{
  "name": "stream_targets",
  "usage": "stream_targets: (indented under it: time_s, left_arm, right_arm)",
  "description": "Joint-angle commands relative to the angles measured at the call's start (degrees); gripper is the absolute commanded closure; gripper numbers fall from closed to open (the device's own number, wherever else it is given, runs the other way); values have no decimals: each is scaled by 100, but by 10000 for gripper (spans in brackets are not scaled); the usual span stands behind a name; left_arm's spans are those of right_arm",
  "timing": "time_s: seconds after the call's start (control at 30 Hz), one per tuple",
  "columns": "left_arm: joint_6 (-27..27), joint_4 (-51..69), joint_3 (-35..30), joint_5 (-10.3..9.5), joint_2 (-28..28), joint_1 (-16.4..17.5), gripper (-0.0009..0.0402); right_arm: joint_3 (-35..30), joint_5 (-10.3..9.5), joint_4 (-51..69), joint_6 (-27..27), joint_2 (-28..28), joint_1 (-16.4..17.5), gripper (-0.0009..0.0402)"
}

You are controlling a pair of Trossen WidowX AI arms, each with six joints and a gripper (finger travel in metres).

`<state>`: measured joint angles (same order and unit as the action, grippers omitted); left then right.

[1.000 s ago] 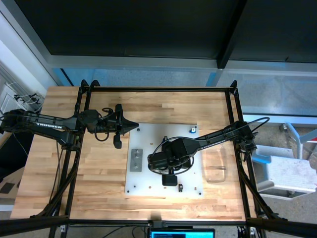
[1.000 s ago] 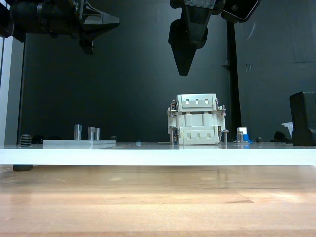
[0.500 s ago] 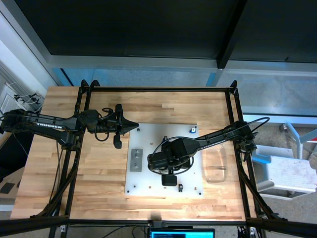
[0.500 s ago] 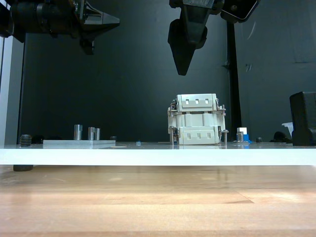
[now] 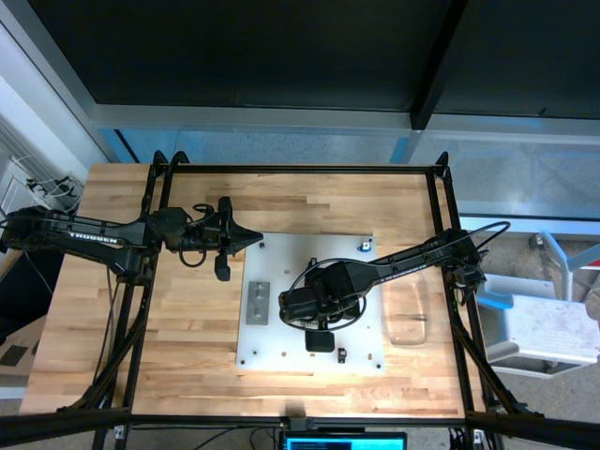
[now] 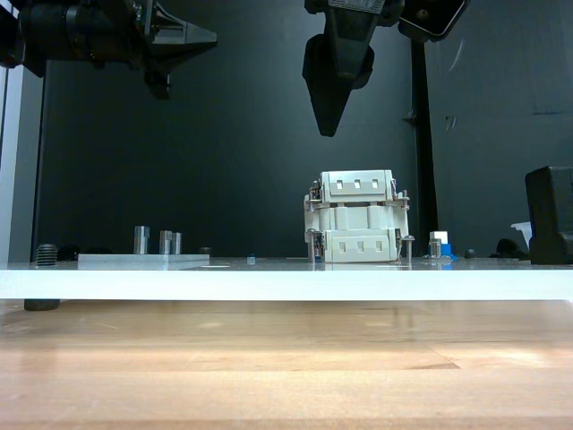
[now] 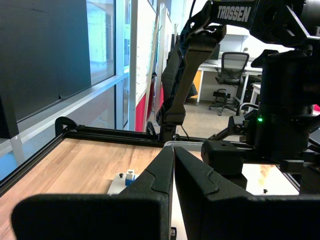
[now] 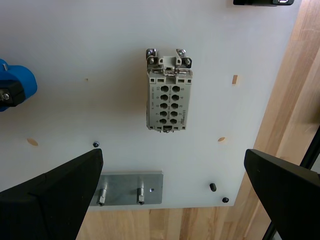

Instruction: Pick the HAN10E connector and install in the HAN10E hub

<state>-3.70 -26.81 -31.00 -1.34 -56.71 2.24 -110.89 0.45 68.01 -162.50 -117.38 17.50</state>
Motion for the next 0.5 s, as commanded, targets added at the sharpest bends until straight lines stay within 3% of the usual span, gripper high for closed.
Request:
stream_targets:
  time_s: [0.03, 0.5]
  left_arm:
    - [0, -2, 0, 0, 0, 2, 393]
    - [0, -2, 0, 0, 0, 2, 393]
  right_arm:
    - [-2, 0, -24, 2, -4, 2, -7]
    - [-2, 0, -81, 2, -4, 0, -7]
